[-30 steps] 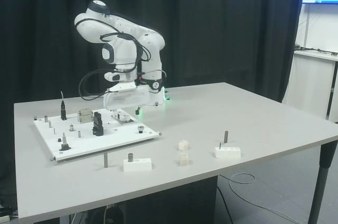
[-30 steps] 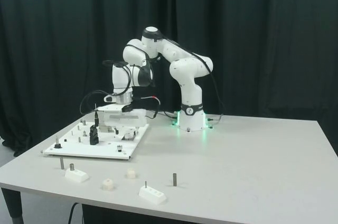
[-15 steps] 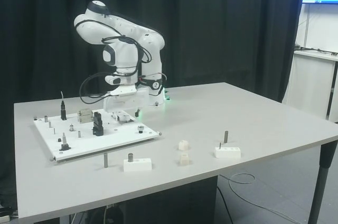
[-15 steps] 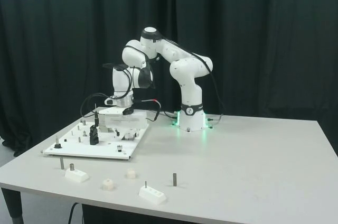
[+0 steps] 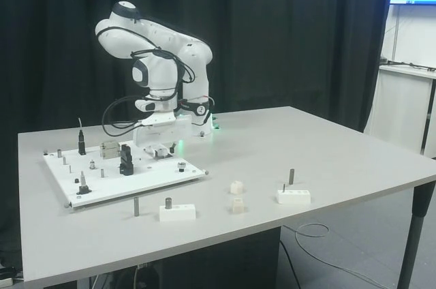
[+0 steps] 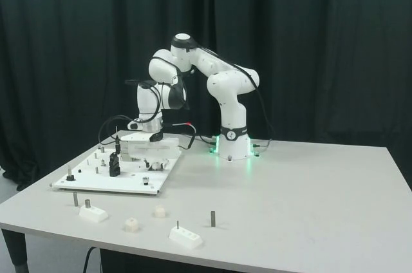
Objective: Insert small gear.
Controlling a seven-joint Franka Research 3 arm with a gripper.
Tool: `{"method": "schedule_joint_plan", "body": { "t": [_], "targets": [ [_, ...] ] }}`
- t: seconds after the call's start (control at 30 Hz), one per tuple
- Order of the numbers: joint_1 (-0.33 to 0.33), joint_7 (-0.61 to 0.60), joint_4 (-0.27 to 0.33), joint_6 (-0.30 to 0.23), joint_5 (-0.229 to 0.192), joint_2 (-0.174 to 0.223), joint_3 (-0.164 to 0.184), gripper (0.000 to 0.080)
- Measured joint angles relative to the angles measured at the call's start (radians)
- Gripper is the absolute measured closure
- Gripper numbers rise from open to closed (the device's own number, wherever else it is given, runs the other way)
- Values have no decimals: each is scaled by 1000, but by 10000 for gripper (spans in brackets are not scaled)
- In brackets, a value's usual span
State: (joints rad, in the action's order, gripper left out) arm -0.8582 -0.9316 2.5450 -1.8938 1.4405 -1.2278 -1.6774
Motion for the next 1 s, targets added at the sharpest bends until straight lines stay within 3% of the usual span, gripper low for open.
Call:
{"method": "schedule_joint_plan", "body": {
  "t": [0.07, 0.1, 0.13, 0.17, 0.3, 0.33, 1.0],
  "targets": [
    [-1, -2, -1, -2, 0, 0, 1, 94],
    [-2, -6, -1, -2, 0, 0, 1, 276],
    [-2, -10, -1, -3, 0, 0, 2, 276],
    [-3, -14, -1, -3, 0, 0, 4, 450],
    [-6, -28, -1, -3, -1, 0, 8, 450],
    [-6, -30, -1, -2, -1, 0, 8, 612],
    [-7, -106, -2, -1, -1, 0, 7, 607]
  ]
}}
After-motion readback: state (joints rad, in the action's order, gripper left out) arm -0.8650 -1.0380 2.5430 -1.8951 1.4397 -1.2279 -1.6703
